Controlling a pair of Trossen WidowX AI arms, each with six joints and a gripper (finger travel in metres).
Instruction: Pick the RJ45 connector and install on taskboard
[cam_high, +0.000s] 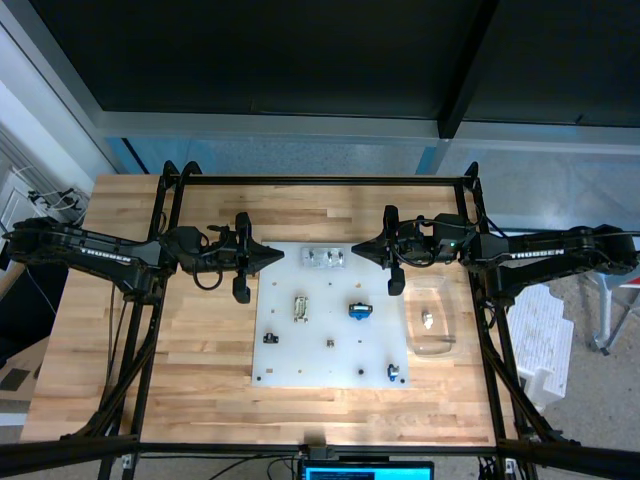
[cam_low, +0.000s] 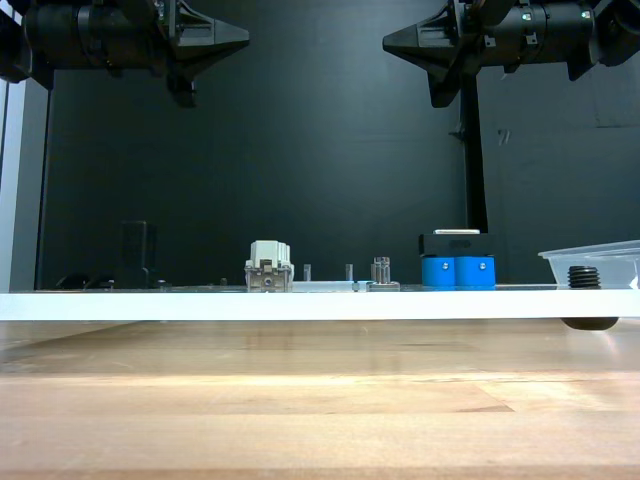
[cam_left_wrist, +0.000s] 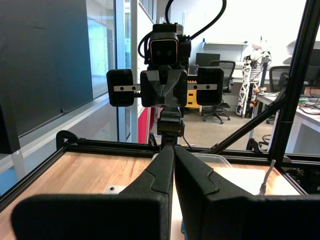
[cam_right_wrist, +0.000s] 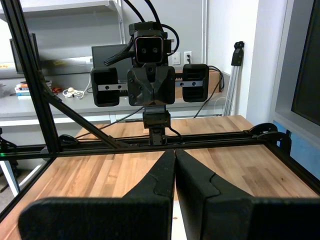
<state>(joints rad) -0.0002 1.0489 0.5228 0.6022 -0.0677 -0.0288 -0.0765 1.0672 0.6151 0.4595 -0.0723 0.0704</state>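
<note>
My left gripper (cam_high: 283, 257) hangs high over the far left corner of the board (cam_high: 300, 360), pointing right. Its fingers (cam_left_wrist: 159, 176) are pressed together with nothing between them. My right gripper (cam_high: 355, 247) hangs at about the same height over the board's far edge, pointing left at the other, with the two tips apart. Its fingers (cam_right_wrist: 161, 177) are likewise closed on each other and carry nothing.

The tray (cam_high: 446, 300) lies just right of the board, with the pale block (cam_high: 428, 320) inside it. The jack (cam_high: 394, 374) sits at the board's near right corner, blue with a pale-grey top. It is too small for me to tell whether the connector is seated there. No view shows me for certain where the connector is, so I cannot tell which way it points or how its long axis runs. Both grippers are well above the tray and the jack and well apart from them.
</note>
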